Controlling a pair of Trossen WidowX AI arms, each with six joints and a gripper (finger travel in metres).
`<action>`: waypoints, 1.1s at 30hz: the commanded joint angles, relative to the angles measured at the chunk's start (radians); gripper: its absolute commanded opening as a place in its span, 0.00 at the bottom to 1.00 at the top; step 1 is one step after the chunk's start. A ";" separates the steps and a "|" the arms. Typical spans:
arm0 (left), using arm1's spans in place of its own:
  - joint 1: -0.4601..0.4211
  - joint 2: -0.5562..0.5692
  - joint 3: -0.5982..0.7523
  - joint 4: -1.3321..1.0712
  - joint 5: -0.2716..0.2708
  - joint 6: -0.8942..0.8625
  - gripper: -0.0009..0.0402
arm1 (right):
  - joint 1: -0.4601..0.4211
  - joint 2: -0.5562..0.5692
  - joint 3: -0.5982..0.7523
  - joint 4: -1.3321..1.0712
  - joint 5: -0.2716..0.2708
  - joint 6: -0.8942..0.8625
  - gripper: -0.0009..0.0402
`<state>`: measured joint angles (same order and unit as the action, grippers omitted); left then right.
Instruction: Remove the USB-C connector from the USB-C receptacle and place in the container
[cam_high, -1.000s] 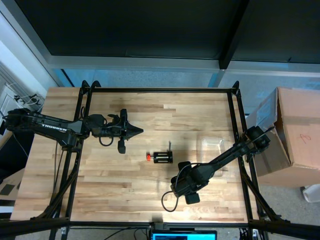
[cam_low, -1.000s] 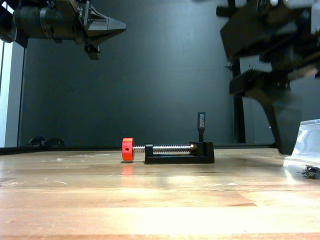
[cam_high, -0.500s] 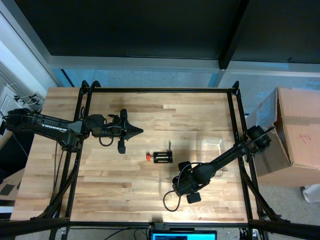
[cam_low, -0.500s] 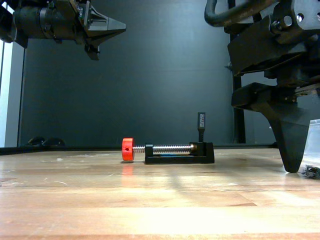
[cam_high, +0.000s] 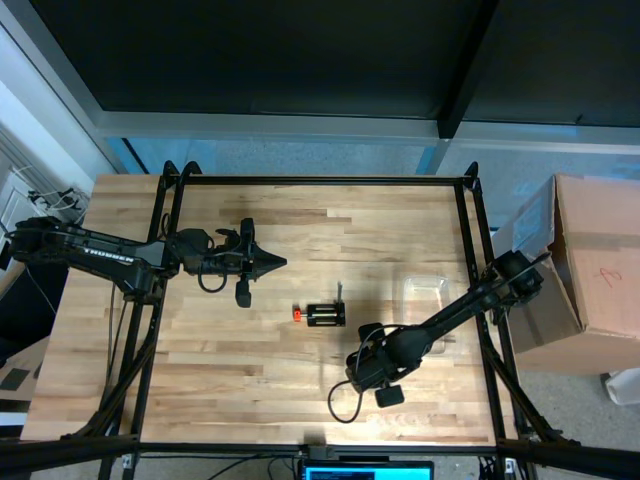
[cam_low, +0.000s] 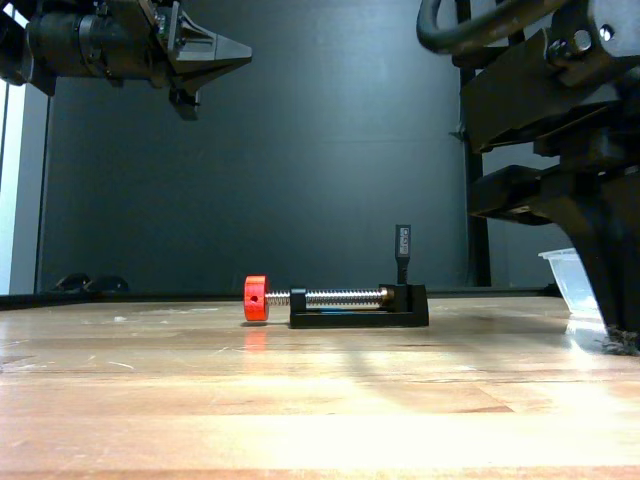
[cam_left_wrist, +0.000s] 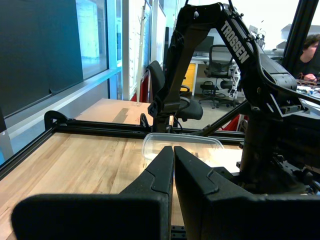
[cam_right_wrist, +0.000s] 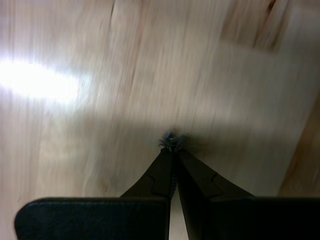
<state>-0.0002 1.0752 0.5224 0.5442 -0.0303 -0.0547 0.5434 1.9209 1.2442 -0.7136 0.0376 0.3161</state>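
Sideways, connector stands seated, left tool high, right tool low.

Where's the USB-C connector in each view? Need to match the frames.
High: connector standing upright in the vise, mid-table.
Low: connector atop the vise's right end.
Left wrist: not in it; left pincer shut, raised left of the vise.
Right wrist: not in it; right pincer shut, tip down at the table.
Landmark: container, seen in high, low and left wrist.
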 joint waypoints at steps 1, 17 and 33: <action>0.000 0.000 0.000 0.000 0.000 0.000 0.02 | 0.000 -0.024 0.002 -0.005 0.013 0.011 0.02; 0.000 0.000 0.000 0.000 0.000 0.000 0.02 | -0.006 -0.239 0.015 -0.204 0.035 0.112 0.02; 0.000 0.000 0.000 0.000 0.000 0.000 0.02 | -0.081 -0.561 -0.322 -0.212 0.079 0.334 0.02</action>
<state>-0.0002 1.0748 0.5224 0.5442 -0.0303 -0.0547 0.4660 1.3682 0.9375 -0.9268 0.1135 0.6437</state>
